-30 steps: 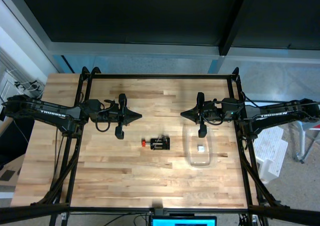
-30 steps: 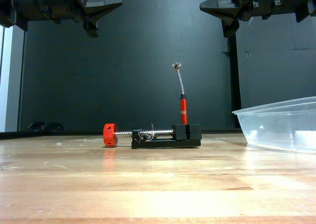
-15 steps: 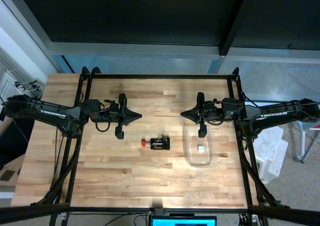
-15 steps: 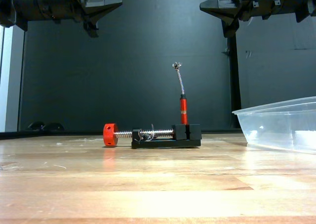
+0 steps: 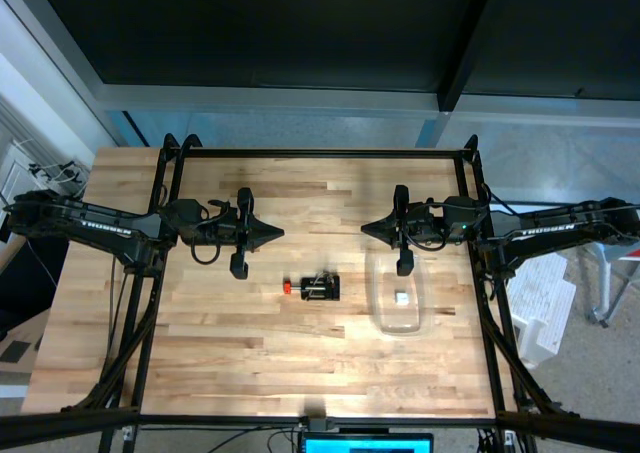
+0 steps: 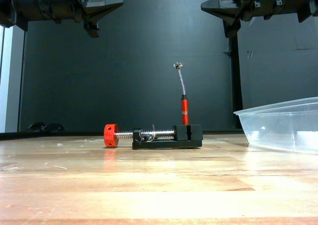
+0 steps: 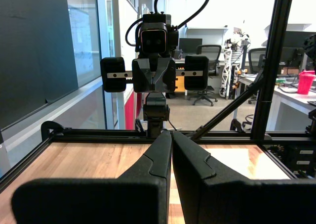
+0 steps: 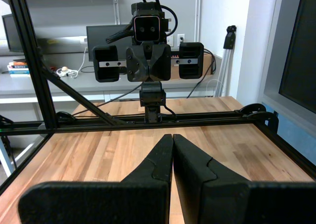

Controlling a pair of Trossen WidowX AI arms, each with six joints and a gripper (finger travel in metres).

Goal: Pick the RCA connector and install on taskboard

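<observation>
Found the connector [image 6: 184, 111] standing upright on the vise [image 6: 169, 136], a red cylinder with nothing gripping it. Traced its braided cable [image 6: 181, 82] up from the cylinder's top, leaning slightly left to a frayed tip in free air. Could not pick the connector out in the high view.

Saw the vise lying on the bare tabletop [image 5: 250, 353], near its middle, with the red knob [image 6: 111, 135] at the left end and the screw running between knob and black body. Noted the clear tray [image 6: 278, 119] to the right of the vise, near it but not touching. Made out only the white block [image 5: 401, 298] inside the tray from above.

Found the left hand [image 5: 281, 233] hanging high over the tabletop, beyond and to the left of the vise, pointing inward to the right. Checked it in the left wrist view: fingers pressed flat together, gripping nothing.

Found the right hand [image 5: 363, 229] equally high, above the far end of the tray, pointing inward to the left and facing the left hand across a wide gap. Checked it in the right wrist view: fingers likewise closed tight against each other, holding nothing. Saw both hands well clear of connector, vise and tray.
</observation>
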